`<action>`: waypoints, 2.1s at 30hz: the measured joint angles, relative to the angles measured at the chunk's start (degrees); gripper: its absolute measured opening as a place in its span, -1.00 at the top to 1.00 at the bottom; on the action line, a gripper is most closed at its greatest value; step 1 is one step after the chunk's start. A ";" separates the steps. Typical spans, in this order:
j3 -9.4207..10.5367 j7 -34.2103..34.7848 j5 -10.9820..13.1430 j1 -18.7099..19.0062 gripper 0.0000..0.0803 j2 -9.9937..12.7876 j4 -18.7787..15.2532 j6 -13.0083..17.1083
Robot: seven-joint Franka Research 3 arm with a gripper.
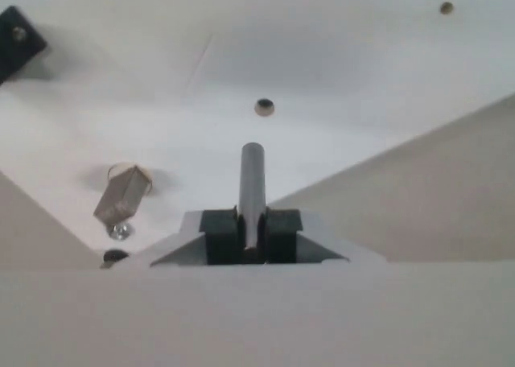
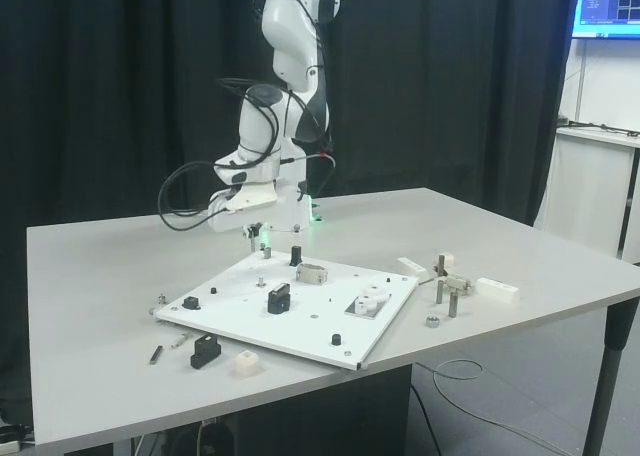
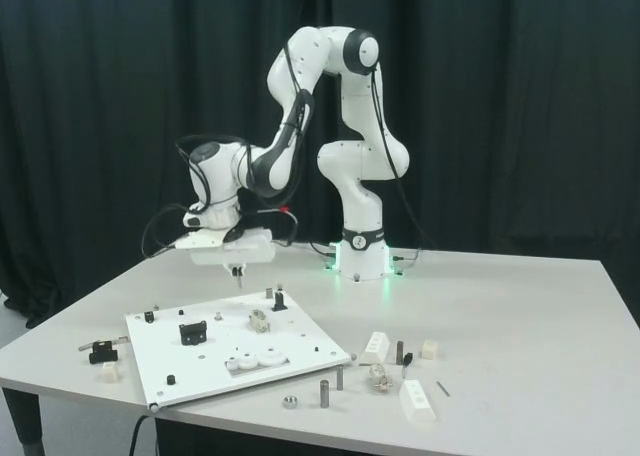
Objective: Place round peg 2.
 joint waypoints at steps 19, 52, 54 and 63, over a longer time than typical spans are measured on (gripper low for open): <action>0.00 1.83 -2.84 0.62 0.83 -2.95 1.10 -2.62; -1.97 -4.75 -11.15 -1.04 0.83 1.02 4.45 4.62; -2.32 -6.24 -11.15 -1.65 0.83 1.86 4.72 5.21; -3.12 -11.60 -10.95 -5.13 0.83 5.72 4.87 9.91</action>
